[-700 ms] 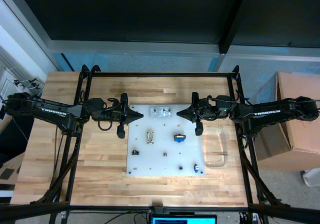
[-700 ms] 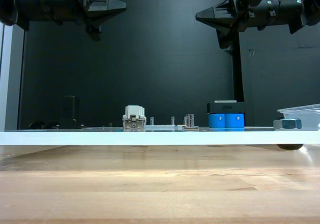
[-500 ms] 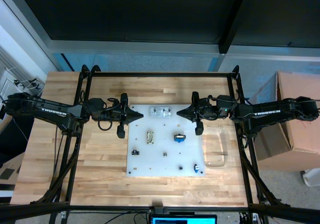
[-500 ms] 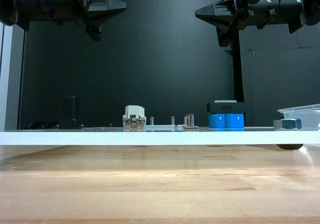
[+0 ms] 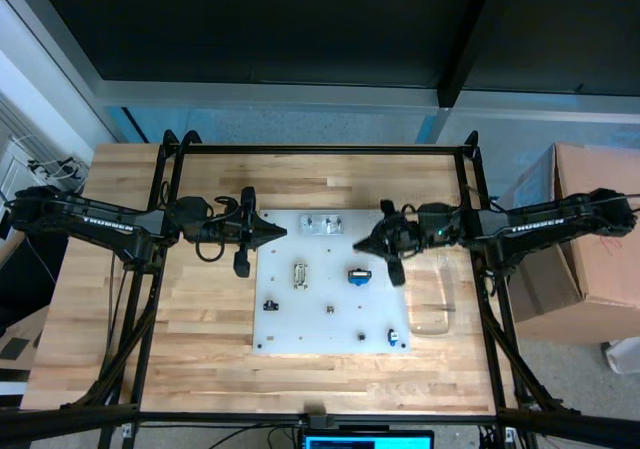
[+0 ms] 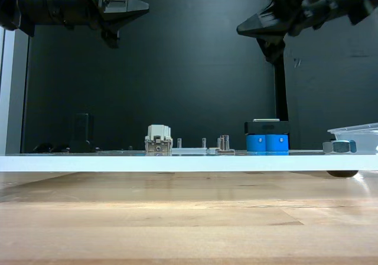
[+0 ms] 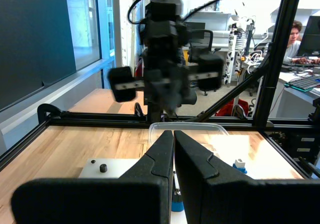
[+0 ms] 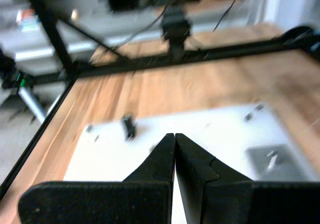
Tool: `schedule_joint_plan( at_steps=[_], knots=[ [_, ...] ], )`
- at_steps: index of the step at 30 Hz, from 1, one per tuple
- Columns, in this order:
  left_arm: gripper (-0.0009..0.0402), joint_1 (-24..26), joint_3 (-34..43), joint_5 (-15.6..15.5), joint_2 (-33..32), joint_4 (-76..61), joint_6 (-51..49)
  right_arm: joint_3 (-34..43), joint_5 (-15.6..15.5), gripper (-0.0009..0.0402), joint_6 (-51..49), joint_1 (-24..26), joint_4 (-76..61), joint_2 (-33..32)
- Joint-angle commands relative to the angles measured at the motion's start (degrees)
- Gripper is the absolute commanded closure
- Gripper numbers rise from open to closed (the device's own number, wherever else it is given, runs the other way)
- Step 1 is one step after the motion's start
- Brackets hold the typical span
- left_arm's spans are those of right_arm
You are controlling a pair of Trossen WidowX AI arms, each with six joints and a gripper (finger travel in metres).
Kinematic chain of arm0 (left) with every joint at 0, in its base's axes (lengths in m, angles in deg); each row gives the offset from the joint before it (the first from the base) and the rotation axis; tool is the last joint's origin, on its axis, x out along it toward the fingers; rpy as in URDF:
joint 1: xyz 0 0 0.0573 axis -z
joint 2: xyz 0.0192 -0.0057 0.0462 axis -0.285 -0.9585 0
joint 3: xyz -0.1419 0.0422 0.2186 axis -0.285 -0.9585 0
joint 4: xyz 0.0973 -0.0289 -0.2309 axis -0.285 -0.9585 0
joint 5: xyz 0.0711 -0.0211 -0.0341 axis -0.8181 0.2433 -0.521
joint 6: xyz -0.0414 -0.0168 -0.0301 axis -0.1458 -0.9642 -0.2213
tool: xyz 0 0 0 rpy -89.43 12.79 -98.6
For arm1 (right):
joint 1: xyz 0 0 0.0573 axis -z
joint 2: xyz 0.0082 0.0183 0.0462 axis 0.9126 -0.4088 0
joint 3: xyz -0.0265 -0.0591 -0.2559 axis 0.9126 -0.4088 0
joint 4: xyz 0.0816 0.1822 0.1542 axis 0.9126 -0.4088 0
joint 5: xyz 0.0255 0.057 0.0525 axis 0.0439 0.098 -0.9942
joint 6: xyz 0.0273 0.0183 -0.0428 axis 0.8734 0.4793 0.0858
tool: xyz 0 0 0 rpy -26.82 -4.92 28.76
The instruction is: Unfasten the M12 nut and place it in the container
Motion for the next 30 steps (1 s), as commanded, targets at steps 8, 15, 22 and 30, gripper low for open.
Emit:
schedule_joint_plan(
  at_steps=[8, 15, 22, 30],
  knots=[
    [0.0393, 0.0, 0.02, -0.02, -0.02, 0.02, 0.02, 13.22, 7.39, 0.0393, 11.5, -12.46, -21.2, -10.95],
    [0.0393, 0.0, 0.02, -0.02, -0.02, 0.0, 0.02, 23.5, 7.32, 0.0393, 23.32, -16.2, -35.67, -20.59],
    [0.0393, 0.0, 0.02, 0.0, -0.02, 0.02, 0.02, 35.54, 6.8, 0.0393, 34.07, -18.4, -52.48, -29.38],
    [0.0393, 0.0, 0.02, 0.0, -0.02, 0.02, 0.02, 49.27, 3.61, 0.0393, 48.35, -18.67, -69.88, -37.94]
  ],
)
